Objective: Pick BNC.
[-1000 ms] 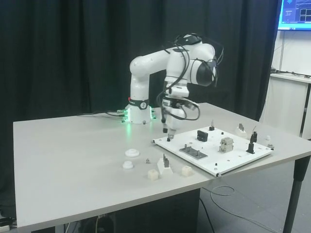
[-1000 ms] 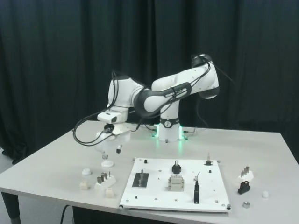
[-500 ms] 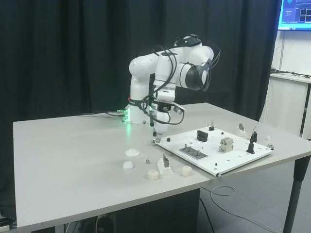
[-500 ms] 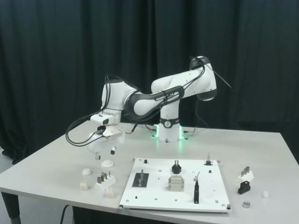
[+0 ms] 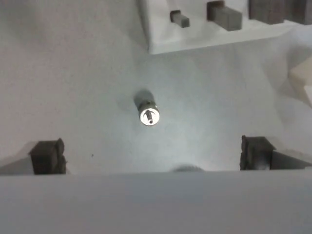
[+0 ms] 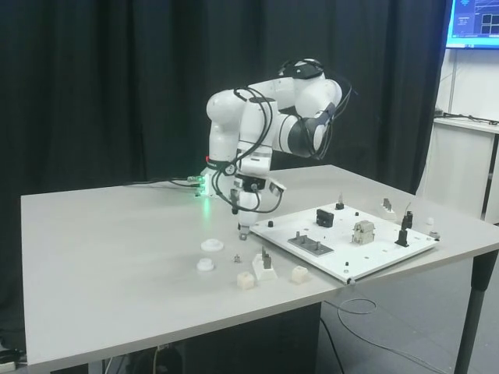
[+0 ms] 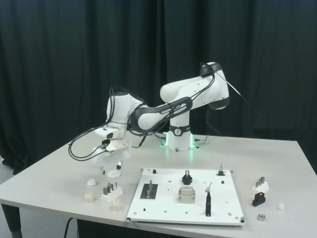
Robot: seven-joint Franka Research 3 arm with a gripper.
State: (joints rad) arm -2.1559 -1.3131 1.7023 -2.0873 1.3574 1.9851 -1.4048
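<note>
Black curtains close off the room behind your grey surface [image 6: 101, 234], and the white arm [image 6: 257, 117] reaches down from its green-lit base toward the front edge of it. Your pincer [image 5: 151, 156] hangs spread wide, its two black fingertips [image 5: 48, 157] well apart, nothing between them but bare surface. Looking down past them, you see the small metal plug [image 5: 148, 116], the BNC, standing upright on the surface roughly midway between the fingertips and clear of both. In the first room view that plug [image 6: 236, 257] sits just below the pincer [image 6: 242, 232]. Mind what crowds it: a white block with short pegs [image 6: 264, 267] stands just beside it on the side toward the white board [image 6: 343, 241], and its edge with grey pegs [image 5: 214, 29] shows close to the plug in the wrist view. Two round white caps [image 6: 211, 246] lie near on the other side, and two small white cubes [image 6: 245, 280] rest nearer the surface's front edge. From the second room view, the pincer [image 7: 110, 167] hovers over this cluster, beside the board's corner [image 7: 143, 171], which carries several black and grey fittings.
</note>
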